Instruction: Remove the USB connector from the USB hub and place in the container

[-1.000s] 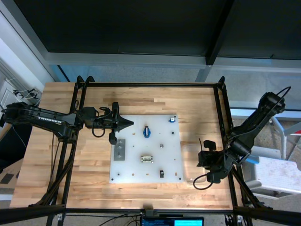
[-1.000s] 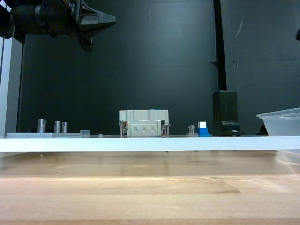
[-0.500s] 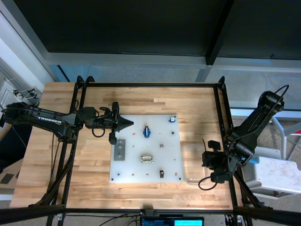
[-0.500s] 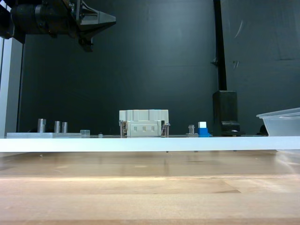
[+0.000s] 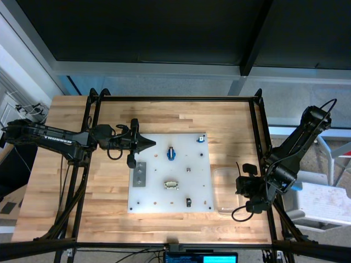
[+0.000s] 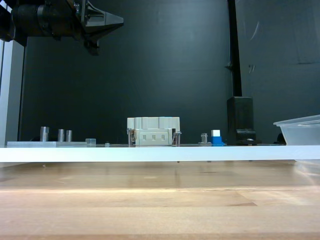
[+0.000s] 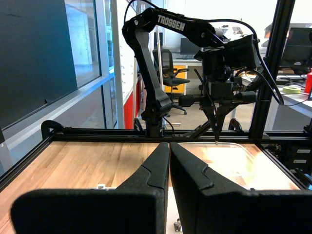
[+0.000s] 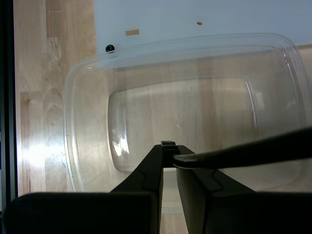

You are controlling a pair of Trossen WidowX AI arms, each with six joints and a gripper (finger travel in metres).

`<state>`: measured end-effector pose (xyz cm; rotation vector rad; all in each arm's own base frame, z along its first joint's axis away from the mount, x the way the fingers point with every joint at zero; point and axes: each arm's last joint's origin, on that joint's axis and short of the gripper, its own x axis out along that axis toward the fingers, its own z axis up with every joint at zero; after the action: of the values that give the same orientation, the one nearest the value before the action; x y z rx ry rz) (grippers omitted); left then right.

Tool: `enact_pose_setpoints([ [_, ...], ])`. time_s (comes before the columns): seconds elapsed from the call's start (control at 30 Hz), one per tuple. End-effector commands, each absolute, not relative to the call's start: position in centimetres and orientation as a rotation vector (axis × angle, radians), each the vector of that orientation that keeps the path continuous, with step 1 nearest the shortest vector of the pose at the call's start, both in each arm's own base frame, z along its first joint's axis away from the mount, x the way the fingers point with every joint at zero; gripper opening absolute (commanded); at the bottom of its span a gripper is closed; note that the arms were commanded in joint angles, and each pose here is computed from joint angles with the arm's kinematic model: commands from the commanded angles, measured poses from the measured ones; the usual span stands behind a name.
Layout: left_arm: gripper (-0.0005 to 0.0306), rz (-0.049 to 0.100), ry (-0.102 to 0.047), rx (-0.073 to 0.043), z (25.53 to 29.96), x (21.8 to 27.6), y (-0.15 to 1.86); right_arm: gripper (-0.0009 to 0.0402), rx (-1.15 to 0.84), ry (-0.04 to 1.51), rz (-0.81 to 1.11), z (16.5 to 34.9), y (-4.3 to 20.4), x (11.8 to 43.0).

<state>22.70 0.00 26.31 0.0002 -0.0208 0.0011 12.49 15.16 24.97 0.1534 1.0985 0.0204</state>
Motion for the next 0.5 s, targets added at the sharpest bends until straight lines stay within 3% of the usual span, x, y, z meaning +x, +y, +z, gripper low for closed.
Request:
enact_pose_setpoints([
  [0.03, 0.0001, 0.001, -0.021, 0.000, 26.32, 22.71, 0.00, 0.0055, 0.157, 1.098, 0.018, 24.97, 15.19, 12.48],
  [0.3, 0.0001, 0.001, -0.021, 0.000, 26.32, 22.71, 0.00, 0.0143, 0.177, 1.100, 0.007, 24.97, 15.21, 12.45],
  [0.5, 0.0001, 0.001, -0.021, 0.000, 26.32, 22.71, 0.01, 0.0181, 0.180, 1.099, 0.005, 24.97, 15.22, 12.45],
])
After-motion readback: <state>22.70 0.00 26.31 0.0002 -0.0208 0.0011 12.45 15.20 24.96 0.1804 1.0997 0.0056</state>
